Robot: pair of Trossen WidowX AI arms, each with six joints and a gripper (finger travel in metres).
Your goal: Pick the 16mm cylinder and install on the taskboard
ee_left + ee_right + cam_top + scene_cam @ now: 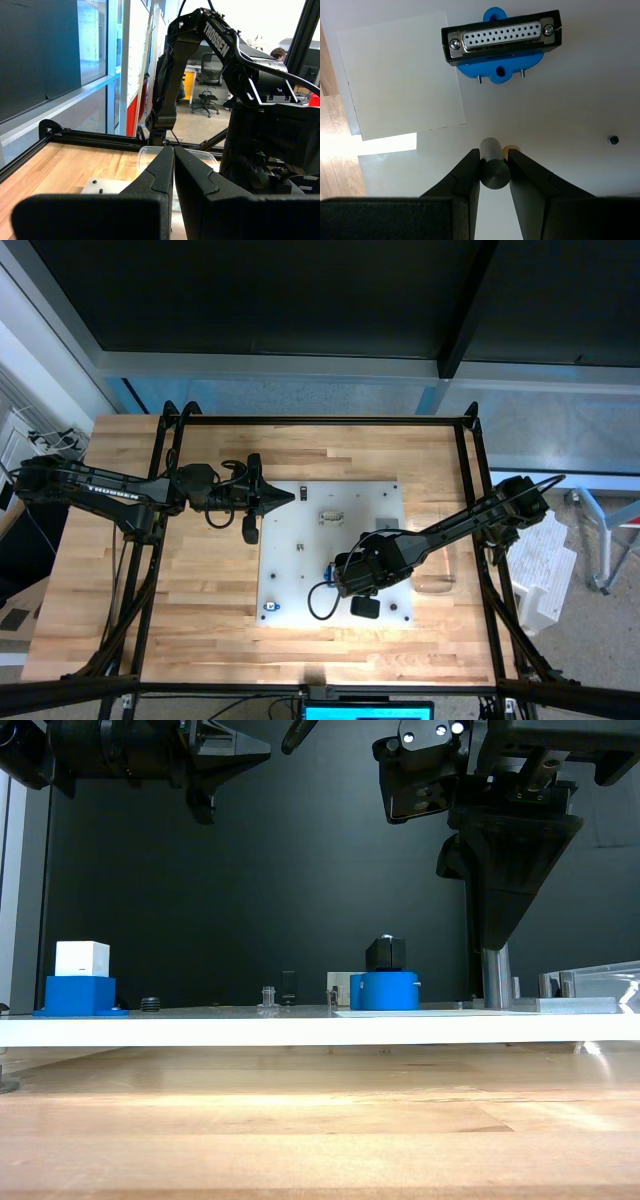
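Two arms: only the right one is at work; the left is parked
Right gripper [495, 942]: points straight down over the taskboard [300, 585], close to its middle and slightly toward the near edge
Right jaws: pinching the 16mm cylinder [494, 164] on its two sides, upper end between the fingers, lower end free
16mm cylinder: upright in the low view, lower end at the level of the board's surface, just right of the round blue fitting [388, 990]; whether it has entered a hole cannot be told
Likely target: a brass-coloured spot [512, 148] peeks out just beside the peg in the right wrist view, so the peg may sit slightly off the hole
Doing it well: keep the peg vertical, nudge it sideways in tiny moves until it centres, then press down gently and straight; if it binds, back off rather than push
Release: spread the jaws only once the peg stands seated, then lift straight up so the fingers do not drag it out
Keep away from: the connector [500, 42] on its blue mount beyond the peg
Left gripper [288, 497]: hangs above the board's left edge toward its far corner, jaws pressed together, holding nothing
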